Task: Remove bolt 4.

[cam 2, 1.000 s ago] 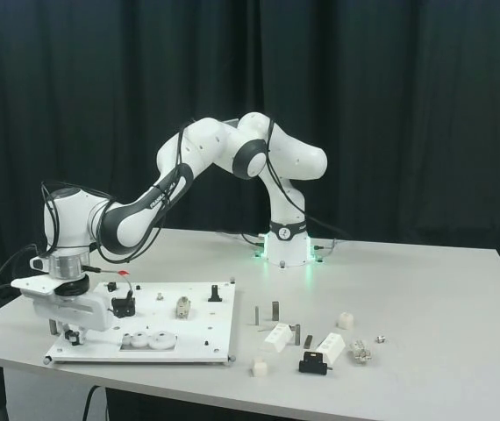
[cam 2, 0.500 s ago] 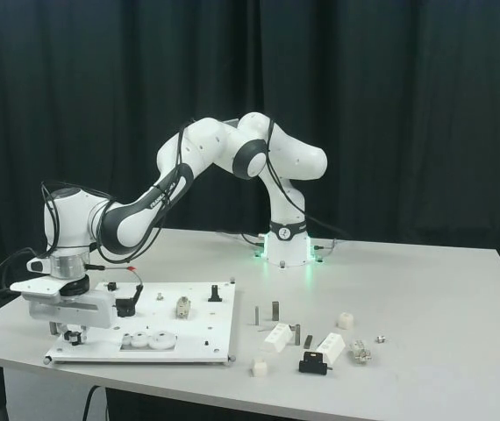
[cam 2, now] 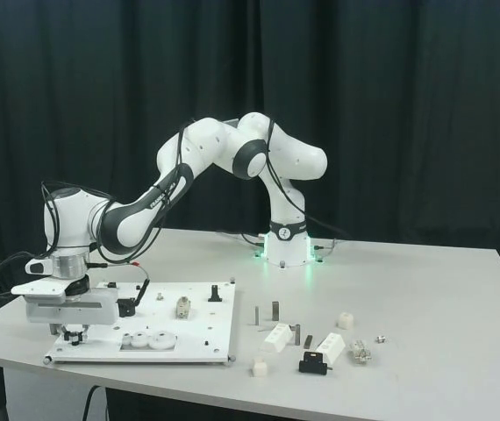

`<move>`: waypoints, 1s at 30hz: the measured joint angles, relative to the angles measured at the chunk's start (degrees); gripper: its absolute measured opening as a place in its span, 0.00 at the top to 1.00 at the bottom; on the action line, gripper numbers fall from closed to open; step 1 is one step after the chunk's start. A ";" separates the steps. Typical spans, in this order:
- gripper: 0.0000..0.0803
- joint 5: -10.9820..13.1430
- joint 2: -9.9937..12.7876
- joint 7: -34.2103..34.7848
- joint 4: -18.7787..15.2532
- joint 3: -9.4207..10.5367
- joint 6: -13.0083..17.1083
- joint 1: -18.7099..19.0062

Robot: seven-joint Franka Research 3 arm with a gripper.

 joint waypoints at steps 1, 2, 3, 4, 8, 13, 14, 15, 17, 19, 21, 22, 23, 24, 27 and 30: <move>0.71 0.00 -0.01 -1.13 0.02 0.00 -0.02 0.00; 0.71 0.00 -0.02 -2.09 0.05 0.00 -0.02 0.00; 0.71 0.00 -0.03 -2.93 0.09 0.00 -0.03 0.00; 0.71 0.00 -0.03 -3.53 0.14 0.00 -0.05 0.00; 0.71 0.00 -0.06 -5.15 0.41 0.00 -0.30 0.01; 0.71 0.00 -0.27 -7.35 0.86 -0.15 -1.37 0.02; 0.71 0.00 -0.29 -7.63 1.07 -0.24 -1.72 0.01; 0.71 0.00 -0.31 -7.82 1.29 -0.35 -2.11 0.02; 0.71 0.00 -0.35 -7.94 1.73 -0.56 -2.85 0.01; 0.71 0.00 -0.41 -7.96 2.17 -0.82 -3.71 0.02; 0.71 0.00 -0.50 -8.00 2.56 -1.11 -4.48 0.04; 0.71 0.00 -0.57 -8.01 2.72 -1.22 -4.84 0.03; 0.71 0.00 -0.62 -8.03 2.80 -1.28 -5.04 0.03; 0.71 0.00 -0.70 -8.04 2.88 -1.34 -5.31 0.03; 0.71 0.00 -0.90 -8.07 3.00 -1.42 -5.90 0.03; 0.71 0.00 -0.99 -8.08 3.02 -1.42 -6.03 0.03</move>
